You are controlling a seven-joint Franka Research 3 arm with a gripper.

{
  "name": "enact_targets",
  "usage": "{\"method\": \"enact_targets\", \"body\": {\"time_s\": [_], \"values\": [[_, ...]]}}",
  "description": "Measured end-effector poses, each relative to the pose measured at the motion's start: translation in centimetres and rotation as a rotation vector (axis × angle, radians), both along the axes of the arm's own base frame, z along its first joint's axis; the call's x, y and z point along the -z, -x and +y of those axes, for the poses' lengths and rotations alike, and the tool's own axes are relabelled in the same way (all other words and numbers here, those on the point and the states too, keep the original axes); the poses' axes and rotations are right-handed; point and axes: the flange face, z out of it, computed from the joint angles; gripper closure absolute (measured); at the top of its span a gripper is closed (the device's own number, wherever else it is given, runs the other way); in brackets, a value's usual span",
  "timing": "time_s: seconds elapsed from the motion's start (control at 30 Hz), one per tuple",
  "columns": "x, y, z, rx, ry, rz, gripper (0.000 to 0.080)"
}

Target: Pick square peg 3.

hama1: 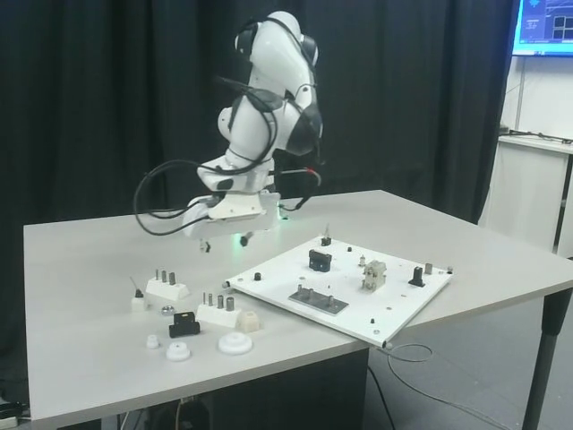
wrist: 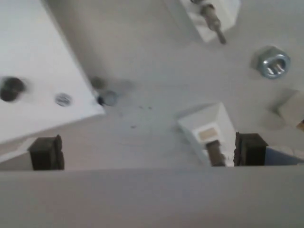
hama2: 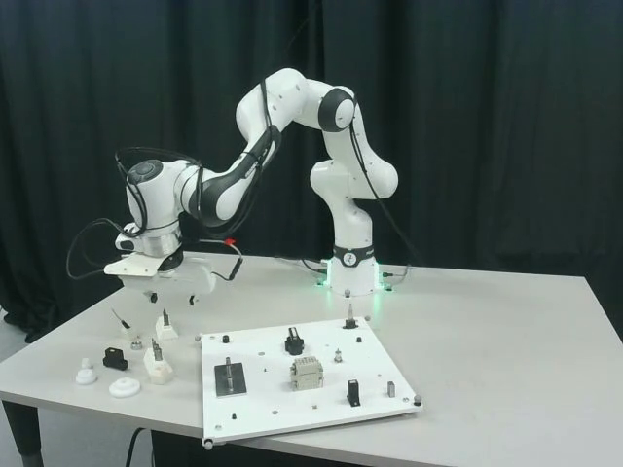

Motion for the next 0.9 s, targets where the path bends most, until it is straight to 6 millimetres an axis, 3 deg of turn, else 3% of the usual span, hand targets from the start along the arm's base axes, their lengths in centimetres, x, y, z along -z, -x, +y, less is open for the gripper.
{"method": "enact_targets", "body": {"time_s": [0.37, 0.9], "values": [[2.0, 2.8, -3.0, -0.065, -0.016, 0.004, 0.0003], [6.0, 6.9, -5.0, -0.193, -0.015, -0.005, 0.0003]]}}
